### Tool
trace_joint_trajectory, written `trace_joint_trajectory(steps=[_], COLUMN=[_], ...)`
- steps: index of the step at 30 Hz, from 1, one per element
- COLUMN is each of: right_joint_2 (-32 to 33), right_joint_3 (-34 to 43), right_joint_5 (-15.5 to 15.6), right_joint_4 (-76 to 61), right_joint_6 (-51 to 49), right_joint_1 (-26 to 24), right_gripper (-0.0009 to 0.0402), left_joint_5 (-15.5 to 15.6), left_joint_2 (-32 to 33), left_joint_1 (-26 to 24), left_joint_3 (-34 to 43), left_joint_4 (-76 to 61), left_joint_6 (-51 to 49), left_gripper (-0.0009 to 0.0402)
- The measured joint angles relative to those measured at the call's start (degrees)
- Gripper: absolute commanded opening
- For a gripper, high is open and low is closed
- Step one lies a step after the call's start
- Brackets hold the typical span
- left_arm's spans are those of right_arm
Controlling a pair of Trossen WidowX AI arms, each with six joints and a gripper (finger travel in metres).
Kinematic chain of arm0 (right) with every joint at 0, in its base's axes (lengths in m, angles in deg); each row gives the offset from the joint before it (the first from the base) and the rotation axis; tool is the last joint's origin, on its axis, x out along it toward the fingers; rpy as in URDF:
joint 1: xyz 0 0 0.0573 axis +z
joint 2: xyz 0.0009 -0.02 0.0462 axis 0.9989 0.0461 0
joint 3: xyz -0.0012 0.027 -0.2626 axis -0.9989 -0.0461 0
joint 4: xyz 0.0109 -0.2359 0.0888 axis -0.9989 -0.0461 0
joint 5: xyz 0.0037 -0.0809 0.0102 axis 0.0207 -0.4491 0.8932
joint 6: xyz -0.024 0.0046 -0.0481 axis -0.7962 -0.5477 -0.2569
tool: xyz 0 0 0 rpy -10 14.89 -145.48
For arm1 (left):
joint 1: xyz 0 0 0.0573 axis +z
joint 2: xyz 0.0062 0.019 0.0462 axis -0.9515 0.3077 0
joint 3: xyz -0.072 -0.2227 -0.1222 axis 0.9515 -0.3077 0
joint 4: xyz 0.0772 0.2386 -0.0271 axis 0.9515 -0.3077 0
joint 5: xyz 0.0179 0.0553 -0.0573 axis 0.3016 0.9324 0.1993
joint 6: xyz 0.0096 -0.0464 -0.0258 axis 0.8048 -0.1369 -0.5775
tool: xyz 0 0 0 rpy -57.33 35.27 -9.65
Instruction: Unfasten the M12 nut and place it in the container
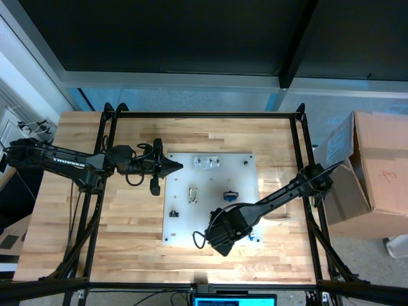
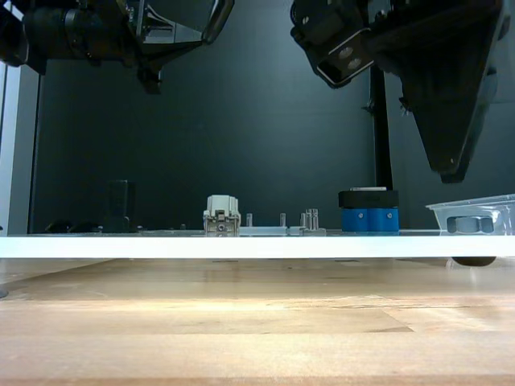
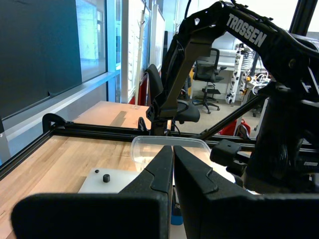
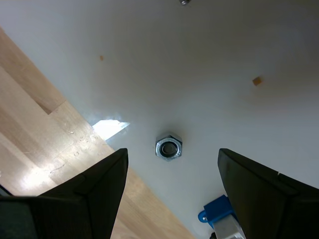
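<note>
One M12 nut (image 4: 169, 147), on its stud, flat on white board (image 4: 209, 74), bore axis upright; high view hides it beneath right claw (image 4: 171, 164), low view sets it before clear tray (image 2: 471, 206). Right claw hangs above, fingers apart. Left claw (image 3: 173, 152), fingers together, raised over board's far left edge.

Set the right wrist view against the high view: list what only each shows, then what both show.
Only the right wrist view: the nut on its stud. Only the high view: the left gripper, shut, above the board's far left edge, and a cardboard box beside the table; the right arm hides the nut there. Both: the white board, the table, and the right gripper, open, above the board's near right part.
</note>
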Motion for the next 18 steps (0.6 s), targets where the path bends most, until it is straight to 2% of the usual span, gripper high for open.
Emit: trace_joint_trajectory(steps=[18], right_joint_2=[1.0], right_joint_3=[-4.9], right_joint_5=[-0.1], right_joint_4=[5.9], right_joint_6=[0.2], right_joint_1=[0.6], right_gripper=[0.0251], left_joint_5=[0.0], left_joint_2=[0.0], left_joint_1=[0.0], left_joint_3=[0.0], left_joint_4=[0.0], left_joint_6=[0.0], left_gripper=[0.0000])
